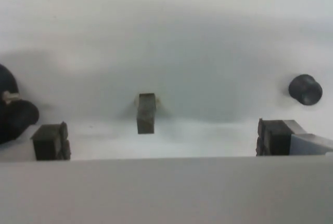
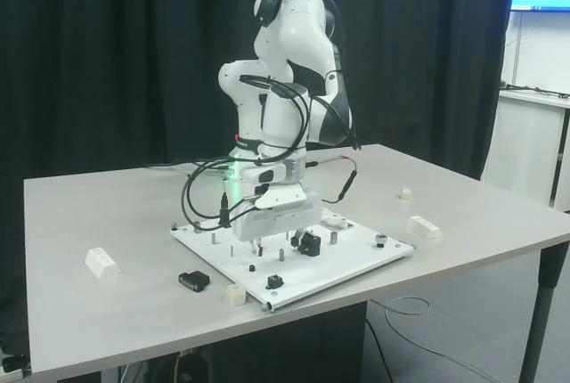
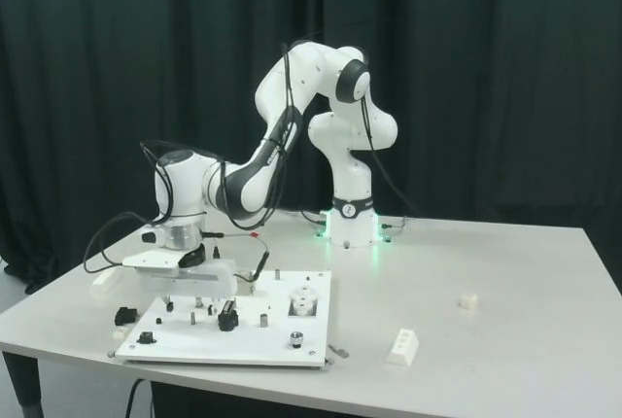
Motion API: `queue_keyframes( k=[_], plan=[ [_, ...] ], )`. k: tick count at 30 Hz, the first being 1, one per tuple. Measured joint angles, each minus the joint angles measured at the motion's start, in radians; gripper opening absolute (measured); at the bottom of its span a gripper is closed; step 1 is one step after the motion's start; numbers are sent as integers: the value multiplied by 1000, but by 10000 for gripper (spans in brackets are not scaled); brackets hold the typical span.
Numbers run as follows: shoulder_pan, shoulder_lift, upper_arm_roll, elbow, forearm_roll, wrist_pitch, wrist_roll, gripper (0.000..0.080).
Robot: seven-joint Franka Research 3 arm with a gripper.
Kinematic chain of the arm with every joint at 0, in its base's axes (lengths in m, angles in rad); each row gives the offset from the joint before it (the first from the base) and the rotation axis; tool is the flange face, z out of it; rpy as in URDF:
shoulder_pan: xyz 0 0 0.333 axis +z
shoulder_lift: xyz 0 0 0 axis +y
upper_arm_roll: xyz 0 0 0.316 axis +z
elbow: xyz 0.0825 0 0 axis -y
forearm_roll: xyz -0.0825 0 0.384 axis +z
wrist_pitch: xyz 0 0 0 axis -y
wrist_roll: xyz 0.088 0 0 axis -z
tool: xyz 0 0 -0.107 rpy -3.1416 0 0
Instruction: Remove square peg 2.
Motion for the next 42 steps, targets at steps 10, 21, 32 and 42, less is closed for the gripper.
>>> queue_keyframes(
  k=[10, 21, 32, 42],
  plan=[
    [-14, 9, 19, 1, -1, 12, -18, 800],
    [-23, 13, 24, 2, -1, 12, -32, 800],
    [-25, 14, 26, 4, 0, 12, -32, 800],
    [-35, 17, 37, 9, 4, 16, -31, 800]
  ],
)
